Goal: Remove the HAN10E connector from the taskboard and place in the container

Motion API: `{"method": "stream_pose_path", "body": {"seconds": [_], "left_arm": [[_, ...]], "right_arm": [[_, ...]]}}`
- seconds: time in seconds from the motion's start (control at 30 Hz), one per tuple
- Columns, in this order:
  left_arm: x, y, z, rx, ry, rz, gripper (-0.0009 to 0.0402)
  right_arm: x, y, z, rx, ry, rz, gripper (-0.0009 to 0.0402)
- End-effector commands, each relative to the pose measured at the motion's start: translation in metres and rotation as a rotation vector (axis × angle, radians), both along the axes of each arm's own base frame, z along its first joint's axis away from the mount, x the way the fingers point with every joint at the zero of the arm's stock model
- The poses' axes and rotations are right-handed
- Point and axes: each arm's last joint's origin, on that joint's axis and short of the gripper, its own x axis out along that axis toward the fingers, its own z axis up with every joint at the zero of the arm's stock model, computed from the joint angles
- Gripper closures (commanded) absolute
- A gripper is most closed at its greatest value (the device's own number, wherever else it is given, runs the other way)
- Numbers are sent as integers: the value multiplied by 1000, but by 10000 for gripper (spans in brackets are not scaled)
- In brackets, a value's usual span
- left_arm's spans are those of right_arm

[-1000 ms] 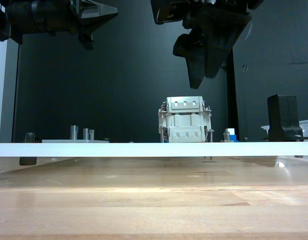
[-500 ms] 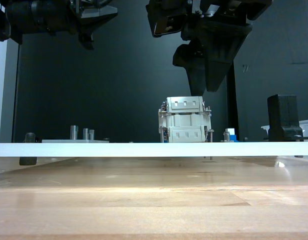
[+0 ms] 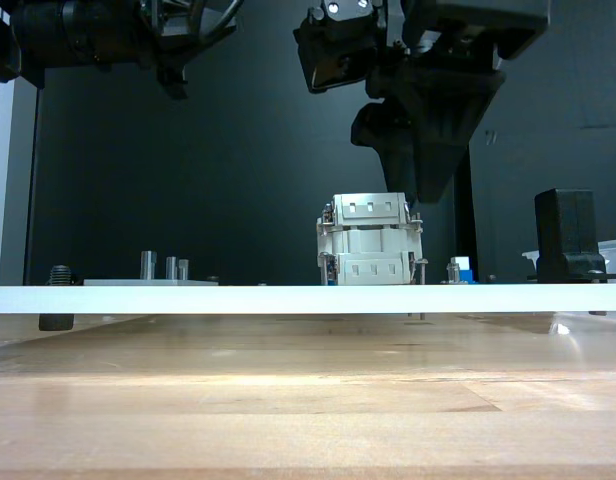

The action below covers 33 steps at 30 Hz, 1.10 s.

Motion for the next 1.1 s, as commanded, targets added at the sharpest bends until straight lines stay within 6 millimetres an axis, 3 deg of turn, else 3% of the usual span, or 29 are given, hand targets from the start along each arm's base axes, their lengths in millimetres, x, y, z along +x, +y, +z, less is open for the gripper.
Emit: {"method": "stream_pose_path", "body": {"seconds": [0.03,0.63,1.1], "left_arm": [[0,0,0,0,0,0,393],[0,0,0,0,0,0,393],[0,0,0,0,0,0,393]], "right_arm": [[0,0,-2,4,-3,-7,209],[-5,0,-23,40,27,-3,398],[-5,-1,-23,38,25,-6,393]]}}
